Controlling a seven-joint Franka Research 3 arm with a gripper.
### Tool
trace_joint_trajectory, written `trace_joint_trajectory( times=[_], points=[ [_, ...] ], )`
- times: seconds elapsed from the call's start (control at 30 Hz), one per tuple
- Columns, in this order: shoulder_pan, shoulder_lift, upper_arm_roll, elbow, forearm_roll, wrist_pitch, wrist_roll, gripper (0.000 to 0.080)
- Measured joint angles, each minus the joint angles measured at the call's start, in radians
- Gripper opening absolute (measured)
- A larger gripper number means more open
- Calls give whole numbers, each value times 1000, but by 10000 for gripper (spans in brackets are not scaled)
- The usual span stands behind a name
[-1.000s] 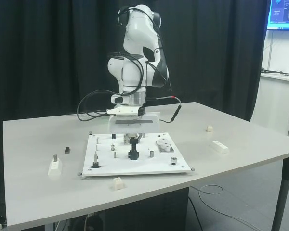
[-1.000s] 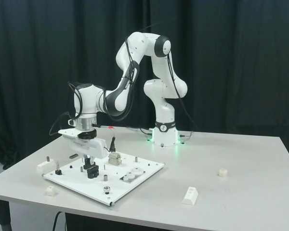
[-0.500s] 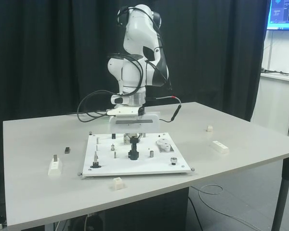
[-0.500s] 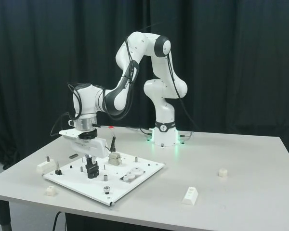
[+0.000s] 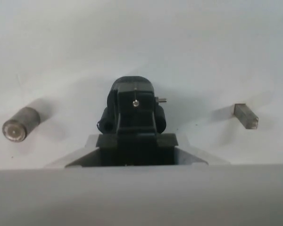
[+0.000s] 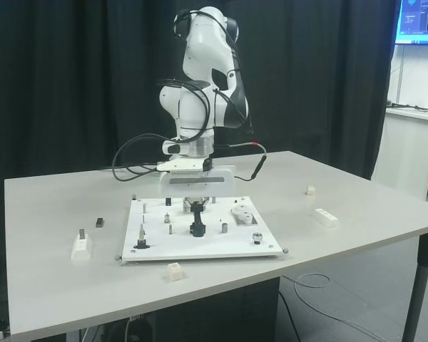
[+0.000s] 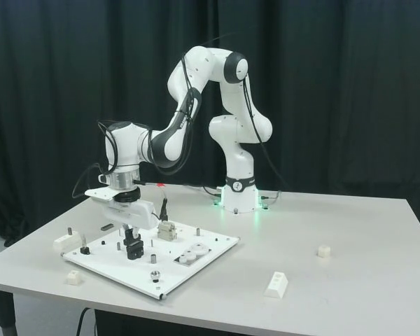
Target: Insert D-SUB.
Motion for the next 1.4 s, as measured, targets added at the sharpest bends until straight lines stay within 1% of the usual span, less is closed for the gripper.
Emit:
trace_joint_trajectory(
  times=[0.53, 1.07, 1.4],
  points=[
    [4, -4, 0, 0, 1, -23, 0, 153],
    [6, 2, 1, -7, 1, 0, -11, 153],
    [9, -2, 0, -12, 2, 1, -11, 153]
  ],
)
